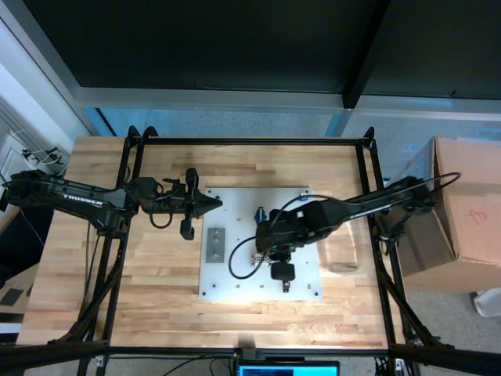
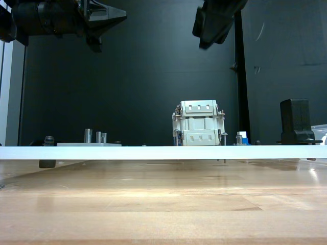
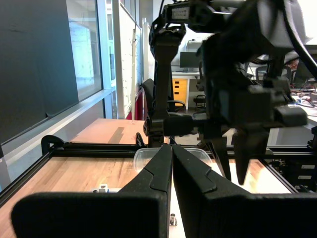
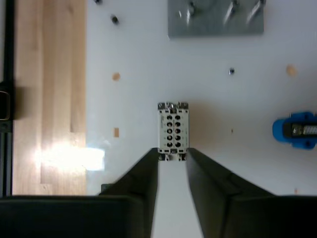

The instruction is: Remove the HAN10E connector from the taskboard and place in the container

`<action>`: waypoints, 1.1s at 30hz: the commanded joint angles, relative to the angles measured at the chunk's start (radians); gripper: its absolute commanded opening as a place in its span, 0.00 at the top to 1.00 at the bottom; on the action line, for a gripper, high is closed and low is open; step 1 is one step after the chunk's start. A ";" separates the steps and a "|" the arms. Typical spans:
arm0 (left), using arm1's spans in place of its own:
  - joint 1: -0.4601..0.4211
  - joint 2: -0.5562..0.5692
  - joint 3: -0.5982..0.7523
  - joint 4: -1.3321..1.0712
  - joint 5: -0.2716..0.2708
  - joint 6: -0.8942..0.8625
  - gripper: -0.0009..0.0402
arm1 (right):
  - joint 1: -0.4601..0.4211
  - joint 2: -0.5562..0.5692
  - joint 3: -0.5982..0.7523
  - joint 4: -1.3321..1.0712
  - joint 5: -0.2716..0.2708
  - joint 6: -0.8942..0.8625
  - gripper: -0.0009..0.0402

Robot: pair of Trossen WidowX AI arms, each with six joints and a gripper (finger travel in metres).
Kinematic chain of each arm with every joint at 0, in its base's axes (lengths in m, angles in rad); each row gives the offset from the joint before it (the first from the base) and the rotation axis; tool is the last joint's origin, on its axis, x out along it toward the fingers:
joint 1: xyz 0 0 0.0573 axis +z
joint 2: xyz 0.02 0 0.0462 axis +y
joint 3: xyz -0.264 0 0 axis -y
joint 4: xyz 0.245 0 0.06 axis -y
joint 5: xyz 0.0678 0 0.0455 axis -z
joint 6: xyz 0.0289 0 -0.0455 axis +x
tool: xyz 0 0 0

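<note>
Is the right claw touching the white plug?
Apart. The low view shows the right gripper high above the HAN10E connector, which sits on the board; the left gripper hangs high at left.

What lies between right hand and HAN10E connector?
Nothing: low view shows bare air between the open right hand and the HAN10E connector seated below. Shut left hand hovers over the taskboard's left edge.

Grainy wood table (image 1: 156,301), smooth white taskboard (image 1: 235,283), pale plastic HAN10E connector (image 4: 172,127), grey metal plate (image 1: 214,244).
</note>
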 commanded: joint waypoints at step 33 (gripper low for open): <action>0.000 0.000 0.000 0.000 0.000 0.000 0.98 | 0.016 0.321 0.111 -0.045 0.028 0.023 0.58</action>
